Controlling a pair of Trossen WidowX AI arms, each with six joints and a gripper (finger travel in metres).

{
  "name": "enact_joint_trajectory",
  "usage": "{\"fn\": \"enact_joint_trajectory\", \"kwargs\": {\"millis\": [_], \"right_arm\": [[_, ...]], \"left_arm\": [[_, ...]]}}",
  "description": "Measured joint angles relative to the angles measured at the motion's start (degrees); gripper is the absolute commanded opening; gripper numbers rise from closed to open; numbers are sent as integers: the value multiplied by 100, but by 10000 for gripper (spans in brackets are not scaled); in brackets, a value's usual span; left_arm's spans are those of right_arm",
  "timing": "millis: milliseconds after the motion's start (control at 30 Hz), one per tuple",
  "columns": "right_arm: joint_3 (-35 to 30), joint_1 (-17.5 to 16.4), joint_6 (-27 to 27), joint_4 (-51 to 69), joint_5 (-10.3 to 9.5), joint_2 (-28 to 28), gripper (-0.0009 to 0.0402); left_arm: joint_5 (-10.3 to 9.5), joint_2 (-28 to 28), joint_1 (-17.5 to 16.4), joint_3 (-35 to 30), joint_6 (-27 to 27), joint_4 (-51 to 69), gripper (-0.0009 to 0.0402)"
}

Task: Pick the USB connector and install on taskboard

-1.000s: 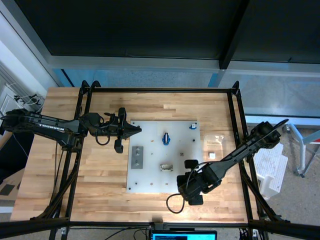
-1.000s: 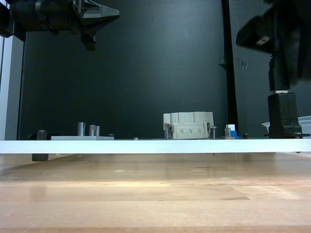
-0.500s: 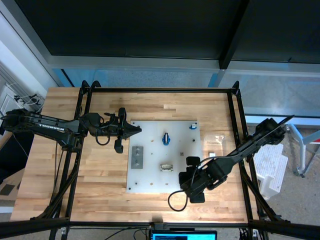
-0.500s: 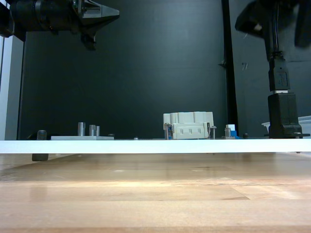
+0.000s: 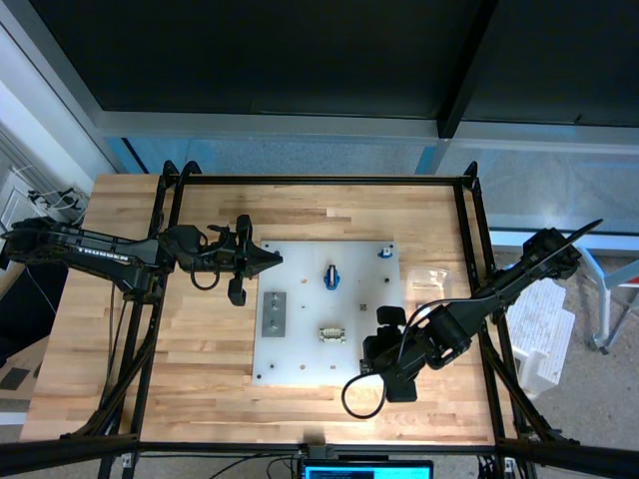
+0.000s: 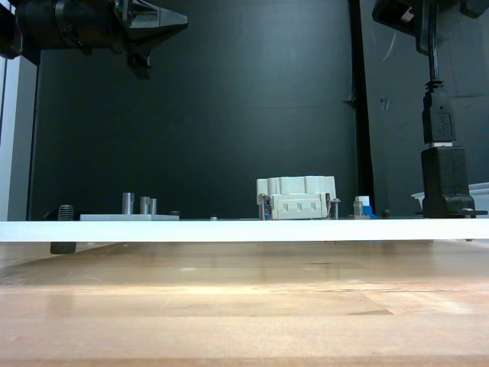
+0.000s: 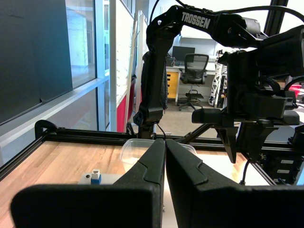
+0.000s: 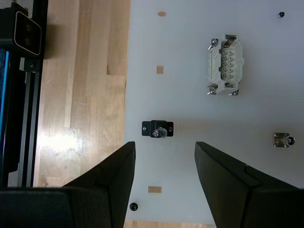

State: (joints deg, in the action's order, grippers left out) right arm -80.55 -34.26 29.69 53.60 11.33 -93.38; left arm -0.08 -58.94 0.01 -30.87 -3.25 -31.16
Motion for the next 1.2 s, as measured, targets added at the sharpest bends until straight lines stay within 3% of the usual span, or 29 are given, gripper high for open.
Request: {"fn": "enact_joint_trajectory", "kwargs": {"millis": [233,567,800,1067,1200], "right_arm": [[59,9,-68,238,0,74,145],[525,400,-236,205,-35,623,9],[999,1147,-962,-129,-39,1266,-2],[1167,2273,-2146,-560,-46,1845,0],[1180,2745,-2535,-1029,-243,2094,0]], "left_arm": [[0,0,0,0,0,0,0],[2,0,0,0,0,0,0],[0,0,0,0,0,0,0],[2,0,0,0,0,0,0],[0,0,0,0,2,0,0]]}}
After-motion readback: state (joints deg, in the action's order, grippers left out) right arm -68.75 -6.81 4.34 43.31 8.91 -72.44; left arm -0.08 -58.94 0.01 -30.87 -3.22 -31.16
